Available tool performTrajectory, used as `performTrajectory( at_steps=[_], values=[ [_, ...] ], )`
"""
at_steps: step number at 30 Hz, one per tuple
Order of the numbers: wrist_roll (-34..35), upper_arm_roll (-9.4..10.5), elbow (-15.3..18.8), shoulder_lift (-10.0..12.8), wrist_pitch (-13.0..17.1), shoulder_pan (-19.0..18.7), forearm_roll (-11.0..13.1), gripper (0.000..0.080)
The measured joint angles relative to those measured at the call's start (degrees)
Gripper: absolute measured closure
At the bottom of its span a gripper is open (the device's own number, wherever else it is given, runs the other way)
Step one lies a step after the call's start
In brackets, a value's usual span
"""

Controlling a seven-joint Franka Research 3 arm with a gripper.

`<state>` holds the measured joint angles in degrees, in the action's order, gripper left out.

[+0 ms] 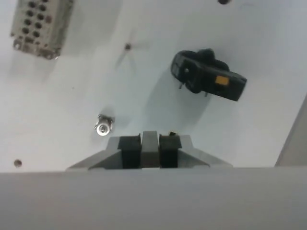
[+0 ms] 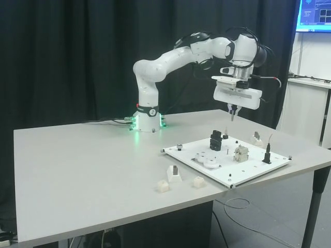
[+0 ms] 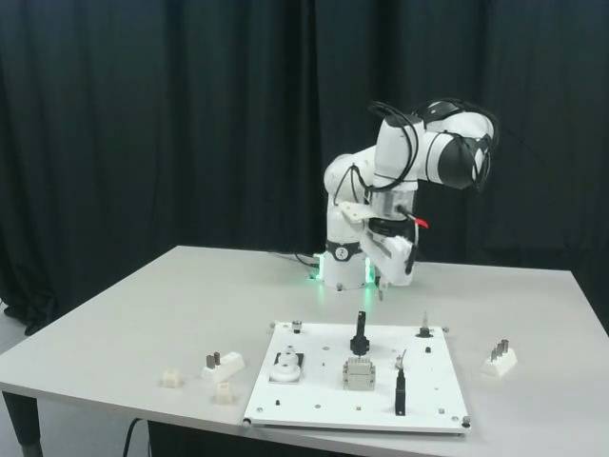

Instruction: Insert square peg 2.

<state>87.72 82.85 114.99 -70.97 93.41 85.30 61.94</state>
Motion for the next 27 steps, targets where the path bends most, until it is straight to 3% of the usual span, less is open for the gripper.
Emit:
performTrajectory(
  at_steps=[9,27],
  values=[
    [9.1,0.26,3.2,0.0,2.3,-3.0,-0.7,0.0727],
    [15.9,2.34,8.8,0.0,9.3,-9.5,-0.7,0.0727]
  ],
)
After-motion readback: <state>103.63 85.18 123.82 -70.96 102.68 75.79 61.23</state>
